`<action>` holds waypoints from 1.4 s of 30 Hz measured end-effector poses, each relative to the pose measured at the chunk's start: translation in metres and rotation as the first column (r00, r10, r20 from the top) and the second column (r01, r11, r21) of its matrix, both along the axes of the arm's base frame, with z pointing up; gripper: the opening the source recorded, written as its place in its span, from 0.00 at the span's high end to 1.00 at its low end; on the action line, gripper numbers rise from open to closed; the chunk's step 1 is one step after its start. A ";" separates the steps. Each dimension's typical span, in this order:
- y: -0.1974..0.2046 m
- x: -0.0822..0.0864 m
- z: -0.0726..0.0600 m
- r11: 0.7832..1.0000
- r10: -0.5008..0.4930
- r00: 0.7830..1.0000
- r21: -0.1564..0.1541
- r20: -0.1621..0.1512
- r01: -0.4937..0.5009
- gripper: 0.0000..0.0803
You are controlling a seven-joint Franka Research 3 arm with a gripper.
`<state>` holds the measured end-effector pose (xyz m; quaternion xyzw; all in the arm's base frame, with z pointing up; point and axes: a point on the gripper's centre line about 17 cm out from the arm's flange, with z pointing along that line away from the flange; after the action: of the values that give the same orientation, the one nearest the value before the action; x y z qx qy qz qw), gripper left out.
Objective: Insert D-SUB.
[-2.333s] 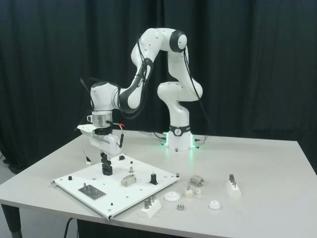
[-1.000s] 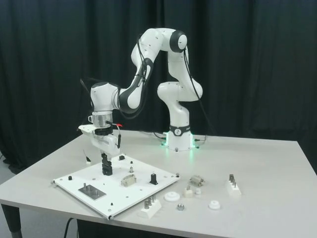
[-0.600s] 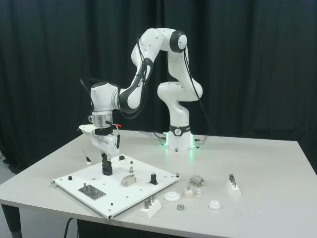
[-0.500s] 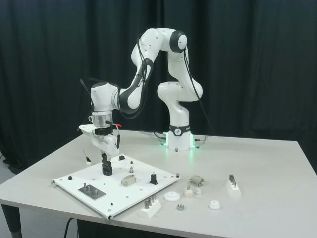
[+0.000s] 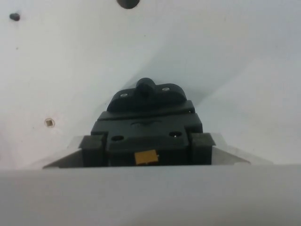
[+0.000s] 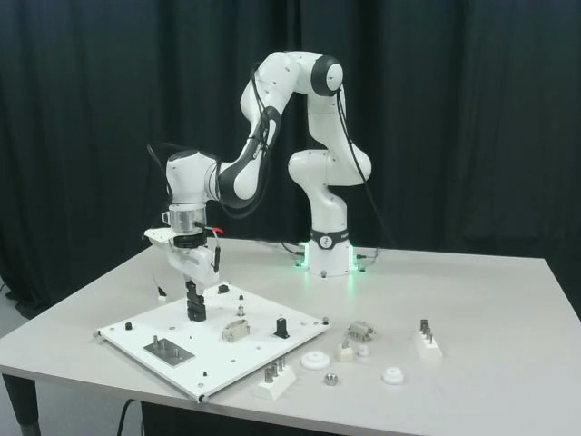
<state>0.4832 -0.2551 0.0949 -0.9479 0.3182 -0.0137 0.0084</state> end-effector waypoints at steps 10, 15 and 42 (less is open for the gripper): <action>0.000 0.001 0.000 1.000 0.007 1.000 -0.006 -0.003 -0.007 0.53; 0.000 0.001 0.000 1.000 0.006 1.000 -0.008 -0.004 -0.006 0.53; 0.000 0.002 0.000 1.000 0.002 1.000 -0.021 -0.008 -0.003 0.53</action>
<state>0.4852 -0.2556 0.0950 -0.9484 0.3169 -0.0132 -0.0027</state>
